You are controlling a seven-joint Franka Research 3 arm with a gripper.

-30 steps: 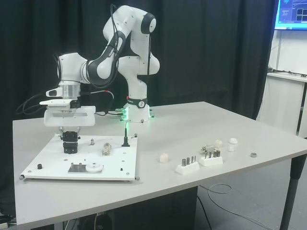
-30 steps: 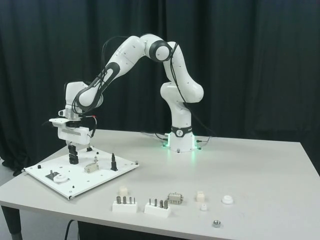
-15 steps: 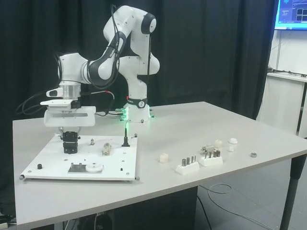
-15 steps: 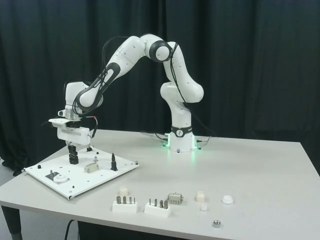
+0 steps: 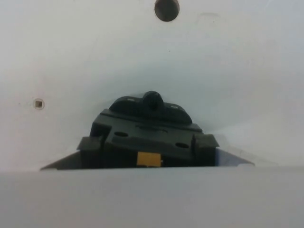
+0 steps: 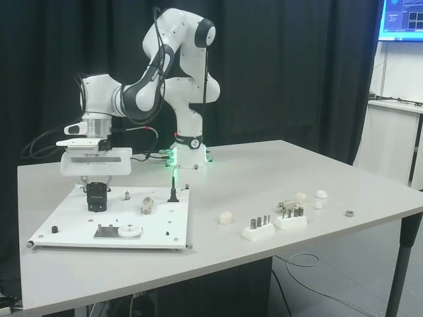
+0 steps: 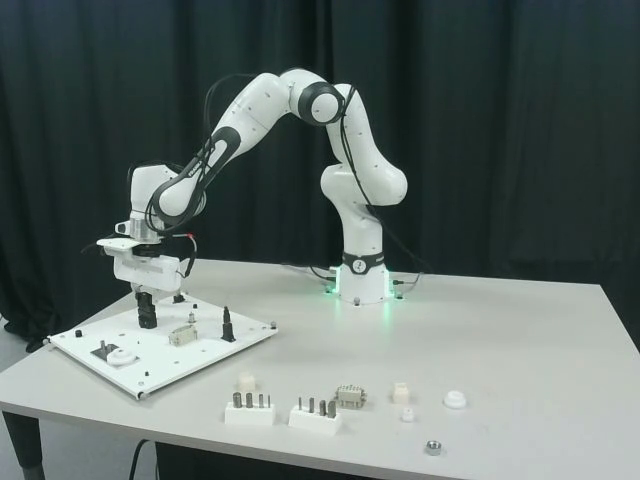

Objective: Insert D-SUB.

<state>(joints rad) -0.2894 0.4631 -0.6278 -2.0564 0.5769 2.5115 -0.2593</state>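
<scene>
Gripper (image 6: 96, 196) is hanging over the white board (image 6: 73, 224), fingers pinching a black connector (image 5: 149, 137). Connector is sitting just above the board's far-left area, apart from the metal socket (image 6: 146, 206).

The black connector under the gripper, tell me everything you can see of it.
The black connector looks like a blocky plastic piece with a stepped body, a rounded knob on its far edge and small holes in its upper face. In the room views it hangs upright under the gripper, just above the white board on the grey table. Whether it touches the board cannot be told. The wrist view hides its near end.
</scene>
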